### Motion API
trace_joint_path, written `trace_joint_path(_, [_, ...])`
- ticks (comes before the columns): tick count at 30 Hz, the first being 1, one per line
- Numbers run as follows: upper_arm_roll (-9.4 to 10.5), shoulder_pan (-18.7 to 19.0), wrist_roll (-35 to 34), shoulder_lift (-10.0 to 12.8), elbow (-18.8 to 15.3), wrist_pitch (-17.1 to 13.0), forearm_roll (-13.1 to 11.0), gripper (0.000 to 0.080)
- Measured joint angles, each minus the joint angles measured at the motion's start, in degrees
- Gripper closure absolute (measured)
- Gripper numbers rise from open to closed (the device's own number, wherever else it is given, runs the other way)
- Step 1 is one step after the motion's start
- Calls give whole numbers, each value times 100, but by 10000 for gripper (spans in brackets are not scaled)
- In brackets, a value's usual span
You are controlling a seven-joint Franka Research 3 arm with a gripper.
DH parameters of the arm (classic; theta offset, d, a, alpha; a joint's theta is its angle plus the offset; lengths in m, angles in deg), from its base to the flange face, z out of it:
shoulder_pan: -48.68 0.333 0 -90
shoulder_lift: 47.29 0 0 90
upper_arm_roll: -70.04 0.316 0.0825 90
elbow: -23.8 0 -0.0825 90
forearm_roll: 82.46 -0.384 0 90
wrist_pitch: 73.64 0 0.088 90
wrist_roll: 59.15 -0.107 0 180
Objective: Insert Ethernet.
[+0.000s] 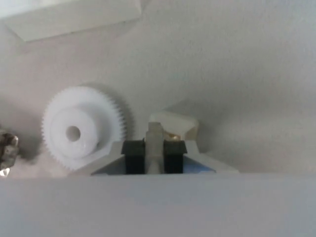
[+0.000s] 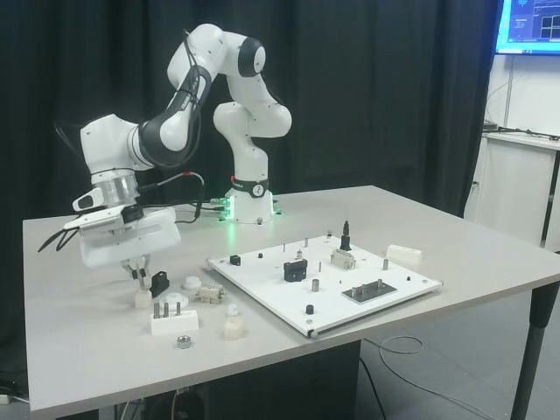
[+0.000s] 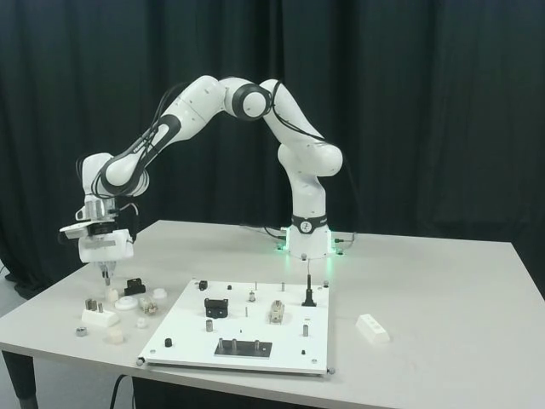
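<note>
White arm (image 3: 213, 106), white board (image 3: 243, 328), grey table (image 3: 443, 281), black curtain (image 3: 409, 102), green base light (image 3: 281, 247)

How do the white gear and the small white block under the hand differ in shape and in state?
The white gear is round, toothed, with a centre hole; the small white block is boxy and plain. The gear lies free on the table; the block sits between the fingers of the hand. Both are white and on the grey table.

Grey table (image 2: 455, 236): matt, smooth. White board (image 2: 262, 276): smooth, faintly glossy. White gear (image 1: 81, 128): plastic-looking, toothed rim, slight sheen. Plug (image 1: 155, 140) between black pads (image 1: 133, 155): pale translucent plastic. Robot arm (image 2: 214, 52): glossy white shell. Black backdrop (image 3: 409, 102): cloth, matt, folded.
</note>
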Motion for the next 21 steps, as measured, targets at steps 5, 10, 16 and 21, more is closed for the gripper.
trace_joint_path(5, [-26,0,-48,-77,64,132,101,725])
trace_joint_path(10, [-31,0,-121,-149,99,178,219,725])
trace_joint_path(16, [-31,0,-182,-213,108,199,346,727])
trace_joint_path(21, [-31,0,-214,-237,109,203,419,727])
